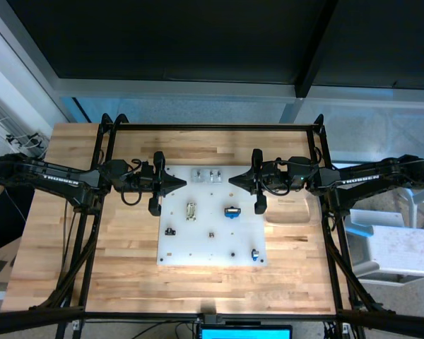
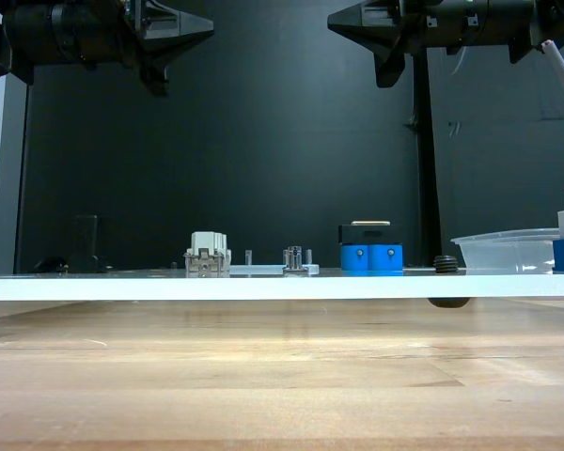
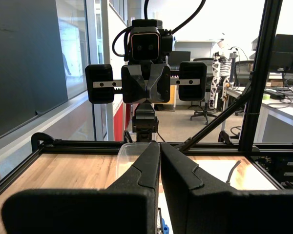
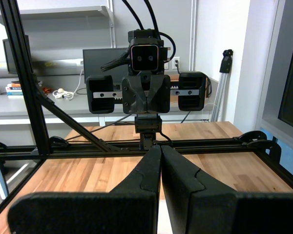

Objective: Remove the rj45 connector and place it in the container

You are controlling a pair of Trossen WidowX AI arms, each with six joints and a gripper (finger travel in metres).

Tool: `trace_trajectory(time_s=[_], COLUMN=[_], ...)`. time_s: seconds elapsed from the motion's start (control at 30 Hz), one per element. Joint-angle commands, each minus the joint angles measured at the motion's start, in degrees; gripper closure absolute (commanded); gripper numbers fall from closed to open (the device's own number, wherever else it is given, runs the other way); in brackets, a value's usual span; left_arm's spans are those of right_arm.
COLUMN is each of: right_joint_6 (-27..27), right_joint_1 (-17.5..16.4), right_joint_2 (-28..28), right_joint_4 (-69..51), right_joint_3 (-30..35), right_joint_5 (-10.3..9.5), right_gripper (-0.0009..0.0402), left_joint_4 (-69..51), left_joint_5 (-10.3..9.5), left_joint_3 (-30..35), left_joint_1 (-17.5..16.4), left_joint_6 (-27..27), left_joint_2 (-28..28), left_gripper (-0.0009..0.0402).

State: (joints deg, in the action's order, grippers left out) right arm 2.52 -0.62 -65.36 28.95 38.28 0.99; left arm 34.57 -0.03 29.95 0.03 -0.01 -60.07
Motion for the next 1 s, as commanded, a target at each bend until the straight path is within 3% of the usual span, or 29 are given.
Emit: trace_trajectory(time_s=[0.03, 0.73, 1.0], right_joint_6=[0.0, 0.0, 0.0], right_joint_1=[-0.1, -0.2, -2.1], right_joint_2=[0.0, 0.0, 0.0], right_joint_4=[0.1, -0.7, -21.0], right_joint_3=[0.0, 0.0, 5.4], right_joint_5=[-0.2, -1.07, -0.74], right_gripper=[0.0393, 0.0394, 0.0393], left_joint_4=[0.0, 0.0, 0.0], left_joint_5=[0.0, 0.0, 0.0], left_joint_3=[0.0, 0.0, 0.0], left_joint_1=[0.0, 0.0, 0.0], left_joint_6=[0.0, 0.0, 0.0], left_joint_2=[0.0, 0.0, 0.0], left_gripper=[0.0393, 0.0393, 0.0393])
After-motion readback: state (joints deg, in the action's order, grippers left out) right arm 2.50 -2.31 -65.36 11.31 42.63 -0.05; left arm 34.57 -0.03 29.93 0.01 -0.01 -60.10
